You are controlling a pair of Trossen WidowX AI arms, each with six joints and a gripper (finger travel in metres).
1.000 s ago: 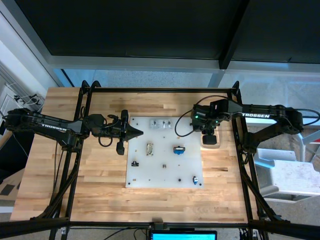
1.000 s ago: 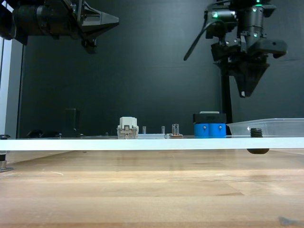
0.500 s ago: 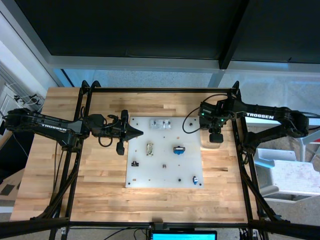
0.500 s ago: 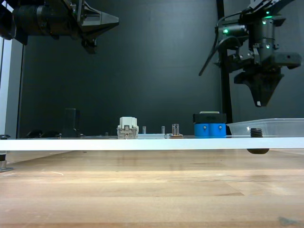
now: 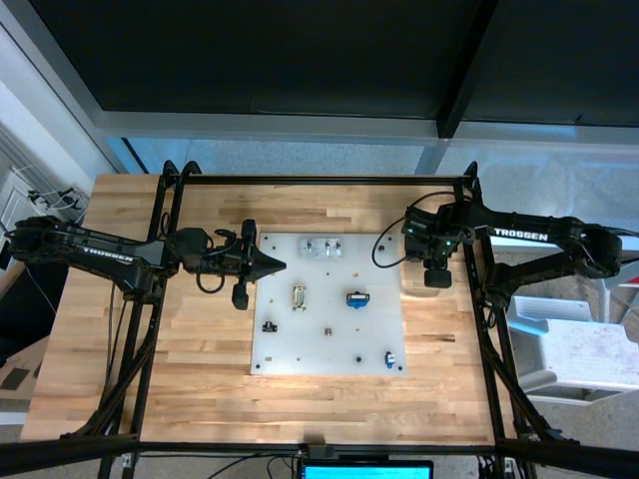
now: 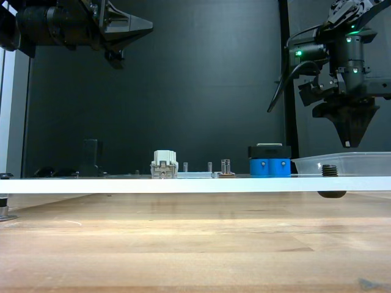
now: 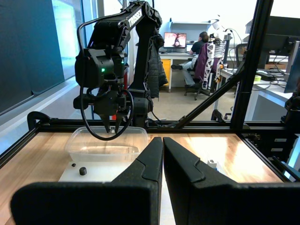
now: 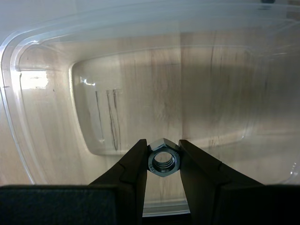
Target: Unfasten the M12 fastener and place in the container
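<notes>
While hanging point-down just above the tub (image 6: pixel 366 160), clamping the nut (image 8: pixel 163 161) in the right gripper (image 6: pixel 349 144). Pinching it by two opposite flats between both fingers (image 8: pixel 133 165), with its threaded hole open to the wrist view. Holding it in the air over the tub's inside, above the rim, with the clear floor and the wood grain under it showing past the fingers. Hovering near the rim in the low view, not touching the wall. Reaching in from the right over the tub in the high view, and hiding much of it.

Finding the tub resting on the table (image 5: pixel 200 399), just beside the right edge of the board (image 5: pixel 300 347), toward its far end; touching the board or not, cannot tell.

Showing bare ribs on the stud (image 6: pixel 330 170), standing fixed on the board and, in the low view, lining up in front of the tub's wall.

Parking the left gripper (image 6: pixel 150 25) high over the board's left edge, pointing level toward the right arm, well apart from every part on the board. Pressing its fingers (image 7: pixel 145 161) together, with only a thin seam between them.

Leaving a white connector (image 6: pixel 164 165) and a blue block (image 6: pixel 269 166) standing on the board between the two grippers, far below the left one and well apart from the right one.
</notes>
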